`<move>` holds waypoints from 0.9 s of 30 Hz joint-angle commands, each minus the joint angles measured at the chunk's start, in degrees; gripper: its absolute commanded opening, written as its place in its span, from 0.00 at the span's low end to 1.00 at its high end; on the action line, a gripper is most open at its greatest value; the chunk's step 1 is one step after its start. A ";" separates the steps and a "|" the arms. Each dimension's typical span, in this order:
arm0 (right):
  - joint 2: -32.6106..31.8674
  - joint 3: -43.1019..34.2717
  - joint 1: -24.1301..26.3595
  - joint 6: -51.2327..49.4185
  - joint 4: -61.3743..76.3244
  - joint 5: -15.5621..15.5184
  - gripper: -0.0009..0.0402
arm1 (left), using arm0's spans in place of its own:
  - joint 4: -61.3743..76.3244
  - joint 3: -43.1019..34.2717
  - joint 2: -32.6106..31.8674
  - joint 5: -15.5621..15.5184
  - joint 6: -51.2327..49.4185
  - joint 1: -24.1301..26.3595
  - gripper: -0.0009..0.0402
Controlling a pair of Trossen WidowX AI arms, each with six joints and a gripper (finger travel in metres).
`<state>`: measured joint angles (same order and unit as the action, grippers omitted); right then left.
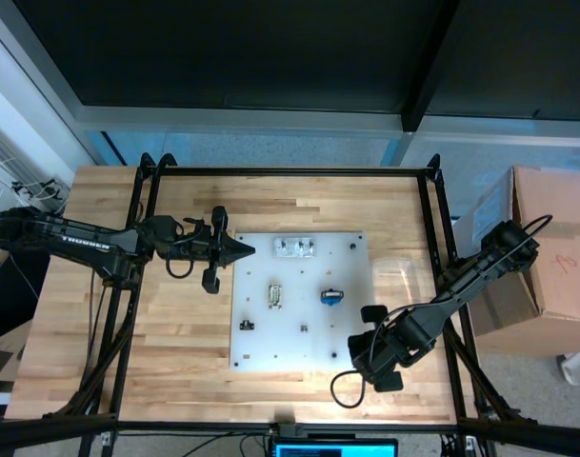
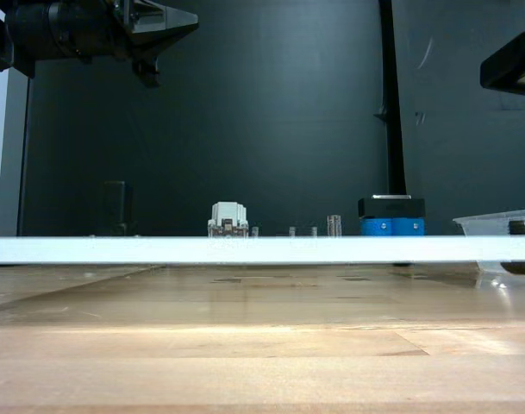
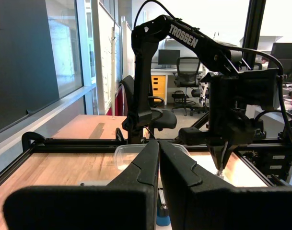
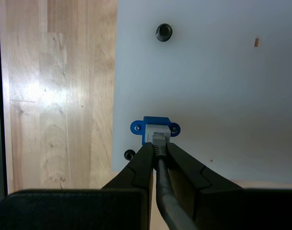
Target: Remove the RJ45 connector from the taskboard and place in the container
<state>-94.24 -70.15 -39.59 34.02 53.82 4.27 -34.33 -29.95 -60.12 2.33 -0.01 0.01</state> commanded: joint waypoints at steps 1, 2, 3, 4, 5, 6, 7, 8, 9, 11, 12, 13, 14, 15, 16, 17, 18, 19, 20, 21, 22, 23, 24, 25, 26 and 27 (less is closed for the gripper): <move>-0.04 0.70 0.00 0.09 -0.59 0.17 0.02 | 0.00 0.00 0.00 0.00 0.00 0.00 0.02; -0.04 0.70 0.00 0.09 -0.59 0.17 0.02 | 0.00 0.00 0.00 0.00 0.00 -0.02 0.02; -0.04 0.70 0.00 0.09 -0.57 0.17 0.02 | 0.00 0.00 0.00 0.00 0.00 0.00 0.02; -0.04 0.70 0.00 0.09 -0.57 0.17 0.02 | 0.00 0.00 0.00 0.00 0.00 -0.02 0.02; -0.04 0.72 0.00 0.09 -0.57 0.20 0.02 | 0.00 0.00 0.00 0.00 0.00 -0.02 0.02; -0.04 0.79 -0.02 0.07 -0.57 0.20 0.02 | 0.00 0.00 0.00 0.00 0.00 0.00 0.02; -0.04 0.83 -0.02 0.04 -0.57 0.20 0.02 | 0.00 0.00 0.00 0.00 0.00 -0.02 0.02; -0.04 0.85 -0.04 0.04 -0.57 0.22 0.03 | 0.00 0.00 0.00 0.00 0.00 0.00 0.02; -0.04 0.85 -0.02 0.04 -0.59 0.26 0.04 | 0.00 0.00 0.00 0.00 0.00 0.00 0.02; -0.04 0.85 -0.02 0.07 -0.59 0.50 0.08 | 0.00 0.00 0.00 0.00 0.00 0.00 0.02; -0.04 0.85 -0.04 0.07 -0.59 0.59 0.10 | 0.00 0.00 0.00 0.00 0.00 -0.02 0.02; -0.04 0.85 -0.02 0.07 -0.59 0.59 0.13 | 0.00 0.00 0.00 0.00 0.00 0.00 0.02; -0.04 0.81 -0.04 0.07 -0.55 0.59 0.16 | 0.00 0.00 0.00 0.00 0.00 0.00 0.02; -0.04 0.74 -0.02 0.07 -0.55 0.59 0.19 | 0.00 0.00 0.00 0.00 0.00 -0.02 0.02; -0.04 0.66 -0.04 0.07 -0.52 0.63 0.22 | 0.00 0.00 0.00 0.00 0.00 0.00 0.02; -0.04 0.52 -0.02 0.07 -0.52 0.63 0.24 | 0.00 0.00 0.00 0.00 0.00 -0.02 0.02; -0.04 0.39 -0.04 0.07 -0.50 0.63 0.27 | 0.00 0.00 0.00 0.00 0.00 0.00 0.02; -0.02 0.31 -0.02 0.07 -0.44 0.63 0.29 | 0.00 0.00 0.00 0.00 0.00 -0.02 0.02; -0.02 0.22 -0.04 0.07 -0.31 0.63 0.31 | 0.00 0.00 0.00 0.00 0.00 -0.02 0.02; 0.00 0.09 -0.02 0.09 -0.13 0.63 0.33 | 0.00 0.00 0.00 0.00 0.00 0.00 0.02; 0.02 -0.11 -0.04 0.09 0.11 0.63 0.35 | 0.00 0.00 0.00 0.00 0.00 -0.02 0.02; 0.02 -0.33 -0.04 0.09 0.48 0.63 0.37 | 0.00 0.00 0.00 0.00 0.00 0.00 0.02; 0.02 -0.52 -0.04 0.11 0.98 0.63 0.38 | 0.00 0.00 0.00 0.00 0.00 -0.02 0.02; 0.04 -0.63 -0.04 0.28 1.38 0.63 0.40 | 0.00 0.00 0.00 0.00 0.00 0.00 0.02; 0.17 -0.63 -0.04 0.39 1.57 0.63 0.41 | 0.00 0.00 0.00 0.00 0.00 0.00 0.02; 0.31 -0.59 -0.04 0.66 1.62 0.63 0.42 | 0.00 0.00 0.00 0.00 0.00 -0.02 0.02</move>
<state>-94.02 -70.83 -39.64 34.39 55.24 4.91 -34.33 -29.93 -60.10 2.33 -0.03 0.01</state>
